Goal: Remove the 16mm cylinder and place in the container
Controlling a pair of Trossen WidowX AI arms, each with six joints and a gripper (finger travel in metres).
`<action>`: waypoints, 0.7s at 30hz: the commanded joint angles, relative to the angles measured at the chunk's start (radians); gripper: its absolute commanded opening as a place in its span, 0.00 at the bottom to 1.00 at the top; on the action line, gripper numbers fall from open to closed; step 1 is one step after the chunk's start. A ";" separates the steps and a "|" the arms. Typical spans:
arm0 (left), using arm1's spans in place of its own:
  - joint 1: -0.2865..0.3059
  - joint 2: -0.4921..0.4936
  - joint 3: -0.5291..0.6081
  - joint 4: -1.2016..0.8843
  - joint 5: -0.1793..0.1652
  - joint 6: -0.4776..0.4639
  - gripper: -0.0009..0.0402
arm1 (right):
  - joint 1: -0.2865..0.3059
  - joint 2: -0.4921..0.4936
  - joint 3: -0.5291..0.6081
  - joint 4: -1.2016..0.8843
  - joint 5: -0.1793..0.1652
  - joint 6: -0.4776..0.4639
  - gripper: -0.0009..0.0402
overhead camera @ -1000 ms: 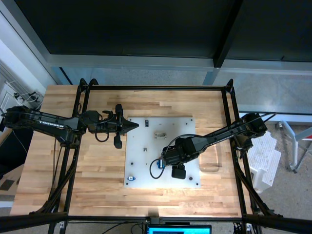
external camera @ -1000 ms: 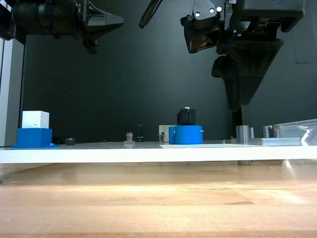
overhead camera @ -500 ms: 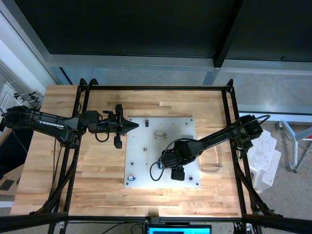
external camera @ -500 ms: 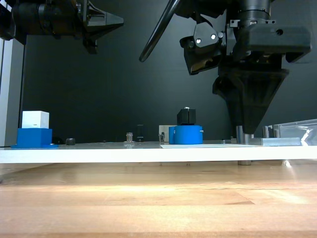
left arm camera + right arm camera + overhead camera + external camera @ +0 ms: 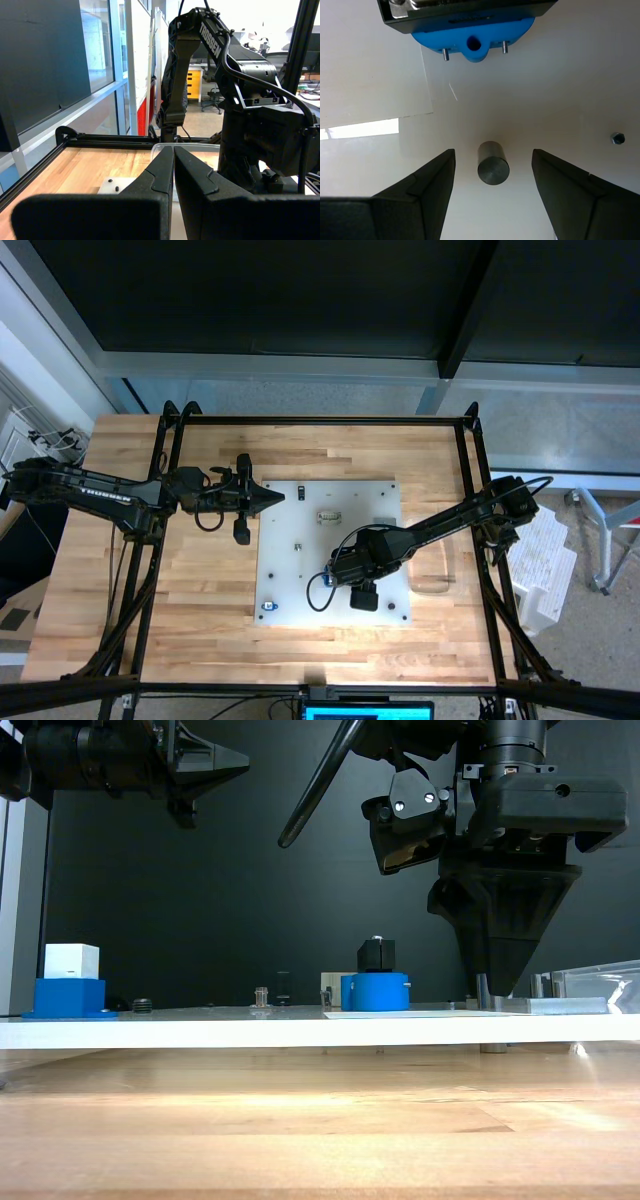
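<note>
The 16mm cylinder [image 5: 493,168], short and shiny grey, stands upright on the white board [image 5: 300,580]. My right gripper [image 5: 493,152] is open, one finger on each side of the cylinder with a gap on both sides. In the low view the right gripper [image 5: 495,982] reaches down to the board, and only a sliver of the cylinder [image 5: 482,990] shows beside it. In the high view the right gripper [image 5: 363,583] hides the cylinder. The container [image 5: 436,570], a clear tub, lies just right of the board. My left gripper [image 5: 266,498] hangs shut above the board's left edge.
A blue-and-black part [image 5: 380,985] stands mid-board, and its blue body [image 5: 470,41] lies just beyond the cylinder. A blue block topped by a white cube [image 5: 70,985] sits at the board's near left. Small pegs [image 5: 262,997] and a screw [image 5: 618,138] dot the board.
My right gripper has come down from above the board until its open fingers flank the cylinder. The left arm has not moved.
</note>
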 commanded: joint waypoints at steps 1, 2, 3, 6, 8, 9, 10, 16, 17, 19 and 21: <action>0.000 0.000 0.000 0.000 0.000 0.000 0.02 | 0.000 0.000 0.000 0.000 0.000 0.002 0.46; 0.000 0.000 0.000 0.000 0.000 0.000 0.02 | 0.000 0.000 0.000 0.000 0.000 0.001 0.43; 0.000 0.000 0.000 0.000 0.000 0.000 0.02 | 0.000 0.000 0.000 0.000 0.000 0.001 0.41; 0.000 0.000 0.000 0.000 0.000 0.000 0.02 | 0.000 0.000 0.000 0.000 0.000 0.001 0.34; 0.000 0.000 0.000 0.000 0.000 0.000 0.02 | 0.000 0.000 0.000 0.000 0.000 0.001 0.30; 0.000 0.000 0.000 0.000 0.000 0.000 0.02 | 0.000 0.000 0.000 0.000 0.000 0.001 0.28; 0.000 0.000 0.000 0.000 0.000 0.000 0.02 | 0.000 0.000 0.000 0.000 0.000 0.001 0.26; 0.000 0.000 0.000 0.000 0.000 0.000 0.02 | 0.000 0.000 0.000 0.000 0.000 0.001 0.15; 0.000 0.000 0.000 0.000 0.000 0.000 0.02 | 0.000 0.000 0.000 0.000 0.000 0.001 0.14; 0.000 0.000 0.000 0.000 0.000 0.000 0.02 | 0.000 0.000 0.000 0.000 0.000 0.001 0.11; 0.000 0.000 0.000 0.000 0.000 0.000 0.02 | 0.000 0.000 0.000 0.000 0.000 0.001 0.09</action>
